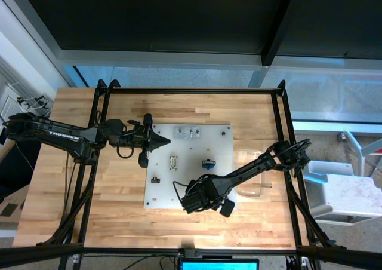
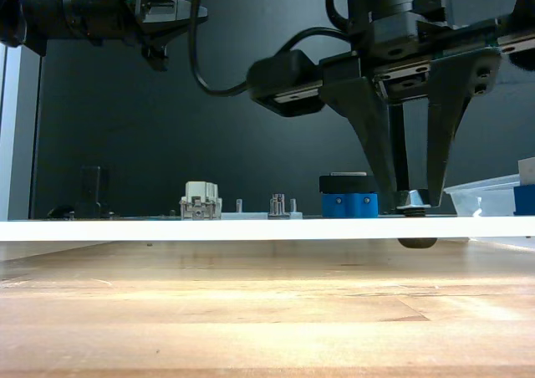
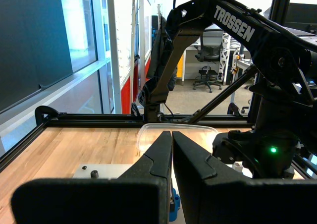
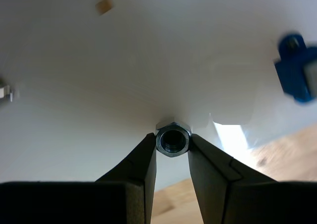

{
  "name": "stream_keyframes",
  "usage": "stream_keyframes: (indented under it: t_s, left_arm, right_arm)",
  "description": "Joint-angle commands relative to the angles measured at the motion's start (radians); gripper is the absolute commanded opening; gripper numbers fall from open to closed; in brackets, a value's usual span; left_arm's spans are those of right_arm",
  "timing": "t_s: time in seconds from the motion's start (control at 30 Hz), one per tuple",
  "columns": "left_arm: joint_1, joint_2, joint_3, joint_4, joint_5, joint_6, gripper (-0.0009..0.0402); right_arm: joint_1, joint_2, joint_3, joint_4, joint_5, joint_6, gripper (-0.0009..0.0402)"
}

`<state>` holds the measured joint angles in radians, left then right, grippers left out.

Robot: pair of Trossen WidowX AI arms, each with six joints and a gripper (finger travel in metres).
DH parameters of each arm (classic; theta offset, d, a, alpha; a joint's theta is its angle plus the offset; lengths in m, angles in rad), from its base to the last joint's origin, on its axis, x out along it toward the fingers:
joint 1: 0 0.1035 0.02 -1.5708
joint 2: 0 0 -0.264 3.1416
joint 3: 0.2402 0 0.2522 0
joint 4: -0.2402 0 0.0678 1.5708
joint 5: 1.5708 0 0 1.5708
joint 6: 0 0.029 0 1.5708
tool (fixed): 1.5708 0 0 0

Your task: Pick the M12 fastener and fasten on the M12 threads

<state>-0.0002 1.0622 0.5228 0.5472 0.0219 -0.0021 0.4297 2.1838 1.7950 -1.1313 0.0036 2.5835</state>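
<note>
Blue connector [image 1: 208, 163] near grey connector [image 1: 173, 163] — clear tray [image 1: 261, 191] apart.

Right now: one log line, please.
right end effector: shut on M12 nut | nut: atop black stud, near right edge of white board; threaded: cannot tell | left end effector: shut, above board's far left

wooden bench [image 1: 89, 186] carries a white task board [image 1: 164, 192] at its middle and a clear tray [image 1: 255, 189] just beside the board's right edge; a black frame [image 1: 191, 91] stands along the bench's edges.
</note>
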Motion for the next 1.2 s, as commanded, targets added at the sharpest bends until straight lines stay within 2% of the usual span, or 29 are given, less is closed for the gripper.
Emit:
stream_keyframes:
  t_s: [0.03, 0.33, 0.67, 1.2]
  left_arm:
    - [0.0, 0.0, 0.0, 0.0, 0.0, 0.0, 0.0]
    - [0.0, 0.0, 0.0, 0.0, 0.0, 0.0, 0.0]
    - [0.0, 0.0, 0.0, 0.0, 0.0, 0.0, 0.0]
    - [0.0, 0.0, 0.0, 0.0, 0.0, 0.0, 0.0]
  right_arm:
    - [0.0, 0.0, 0.0, -0.001, -0.004, 0.113, 0.002]
    - [0.002, 0.0, 0.0, 0.0, -0.004, 0.391, 0.002]
    - [0.005, 0.0, 0.0, 0.0, -0.004, 0.559, 0.002]
    - [0.009, 0.0, 0.0, 0.002, -0.004, 0.55, 0.002]
